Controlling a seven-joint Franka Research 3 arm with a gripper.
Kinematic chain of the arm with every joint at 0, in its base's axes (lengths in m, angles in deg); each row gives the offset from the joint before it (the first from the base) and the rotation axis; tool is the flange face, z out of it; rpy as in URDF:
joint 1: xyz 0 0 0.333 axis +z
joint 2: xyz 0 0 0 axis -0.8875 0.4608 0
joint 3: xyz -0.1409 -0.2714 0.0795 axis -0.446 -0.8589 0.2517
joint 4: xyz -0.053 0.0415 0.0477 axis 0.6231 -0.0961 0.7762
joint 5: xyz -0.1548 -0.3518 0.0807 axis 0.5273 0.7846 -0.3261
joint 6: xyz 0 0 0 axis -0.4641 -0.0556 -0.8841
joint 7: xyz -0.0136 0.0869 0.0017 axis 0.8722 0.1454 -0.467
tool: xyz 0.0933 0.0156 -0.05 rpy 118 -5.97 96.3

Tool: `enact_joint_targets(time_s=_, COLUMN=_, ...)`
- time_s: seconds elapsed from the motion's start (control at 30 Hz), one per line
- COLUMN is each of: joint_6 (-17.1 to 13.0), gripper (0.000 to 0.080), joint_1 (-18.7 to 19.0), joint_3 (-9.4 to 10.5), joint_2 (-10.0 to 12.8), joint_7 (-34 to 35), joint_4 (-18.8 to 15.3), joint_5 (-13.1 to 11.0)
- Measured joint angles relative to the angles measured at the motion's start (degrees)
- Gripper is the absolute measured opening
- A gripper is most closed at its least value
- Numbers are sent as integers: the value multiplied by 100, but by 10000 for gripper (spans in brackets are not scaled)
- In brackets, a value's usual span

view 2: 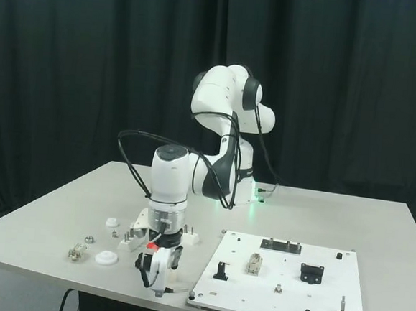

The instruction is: Pick USB.

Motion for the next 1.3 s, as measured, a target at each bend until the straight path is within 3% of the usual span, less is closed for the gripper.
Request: enact_joint_targets(time_s=1.3, joint_6=108, gripper=800, joint_1=7, joint_3=-32, joint_2=521, joint_7=-18, joint_4=546, joint_5=-1)
